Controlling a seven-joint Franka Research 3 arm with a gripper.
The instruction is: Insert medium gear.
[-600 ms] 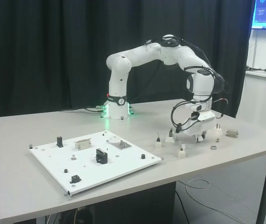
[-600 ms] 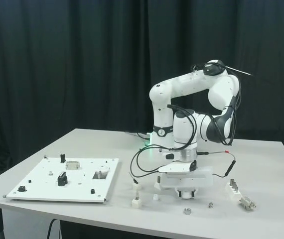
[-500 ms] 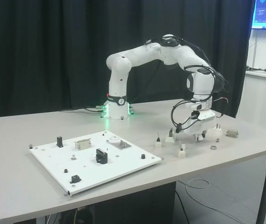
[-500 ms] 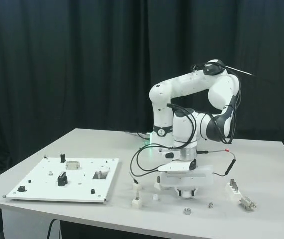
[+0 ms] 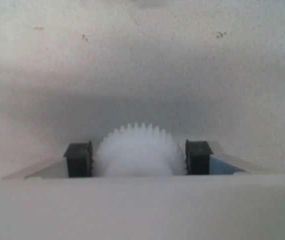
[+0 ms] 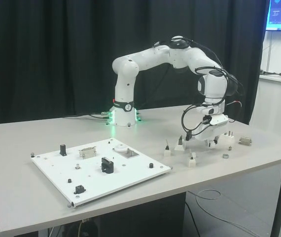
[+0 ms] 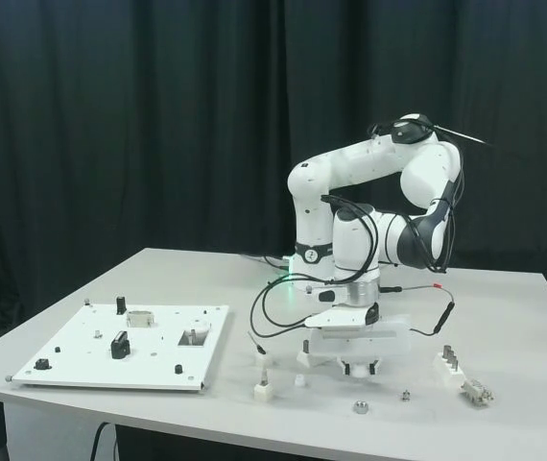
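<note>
In the wrist view a white toothed medium gear sits between two black fingertips, gripped on both sides. My gripper is shut on it, over bare grey table. In the room views the gripper hangs a little above the table at the right, well away from the white assembly board on the left. The gear is too small to make out in the room views.
Small white part holders stand on the table beside the gripper. A metal ring and a connector lie to its right. The board carries black fixtures and pegs. The arm's base glows green.
The arm has risen a little off the table, taking the gripper up and slightly towards the base.
</note>
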